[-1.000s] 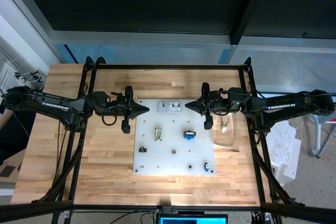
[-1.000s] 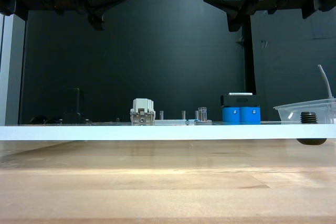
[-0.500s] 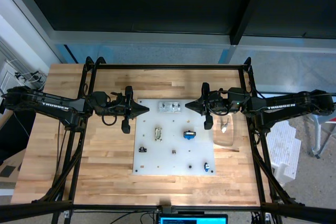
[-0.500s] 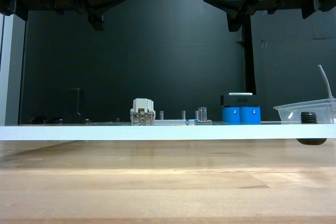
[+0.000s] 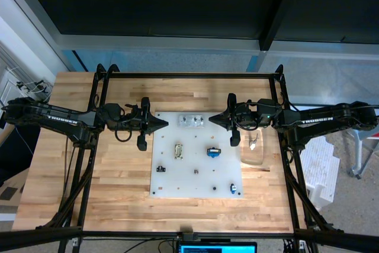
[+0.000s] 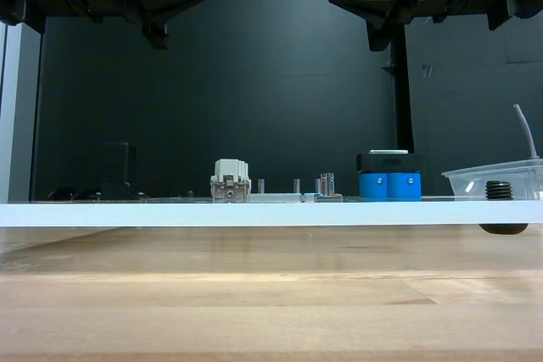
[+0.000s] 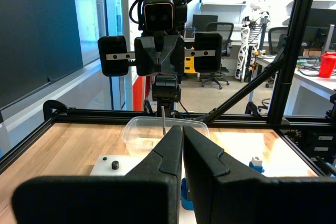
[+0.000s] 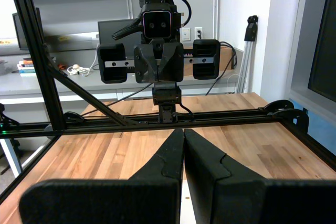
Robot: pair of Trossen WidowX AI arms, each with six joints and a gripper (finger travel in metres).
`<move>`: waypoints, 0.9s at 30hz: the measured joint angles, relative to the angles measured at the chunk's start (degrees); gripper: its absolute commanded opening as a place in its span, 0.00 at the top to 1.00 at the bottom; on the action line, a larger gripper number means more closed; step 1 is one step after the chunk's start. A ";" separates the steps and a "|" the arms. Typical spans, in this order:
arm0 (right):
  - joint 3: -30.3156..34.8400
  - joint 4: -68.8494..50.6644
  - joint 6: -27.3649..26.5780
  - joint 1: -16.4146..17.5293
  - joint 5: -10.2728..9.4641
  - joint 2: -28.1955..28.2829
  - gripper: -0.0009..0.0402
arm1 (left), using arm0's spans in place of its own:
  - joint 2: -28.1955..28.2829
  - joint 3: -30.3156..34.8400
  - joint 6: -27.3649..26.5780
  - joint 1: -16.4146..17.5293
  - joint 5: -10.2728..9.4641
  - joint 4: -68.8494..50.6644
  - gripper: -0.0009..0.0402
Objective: Pick the RJ45 connector and install on taskboard
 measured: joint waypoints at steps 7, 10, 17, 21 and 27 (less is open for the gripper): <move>0.02 0.00 0.04 0.04 -1.05 -0.02 0.98 | 0.00 0.00 0.02 0.00 0.00 0.00 0.98; 0.11 -0.33 0.04 0.00 -3.43 -0.52 0.98 | 0.00 0.02 0.00 0.00 -0.02 0.02 0.98; 4.07 -14.67 0.04 0.02 -1.49 -3.61 0.98 | 0.00 0.02 0.00 0.00 -0.02 0.00 0.98; 6.86 -23.61 0.04 0.02 -1.51 -5.57 0.98 | 0.00 0.02 0.02 0.00 0.00 0.00 0.98; 11.45 -39.06 0.04 0.02 -1.51 -8.50 0.98 | 0.00 0.00 0.00 0.00 -0.02 0.02 0.98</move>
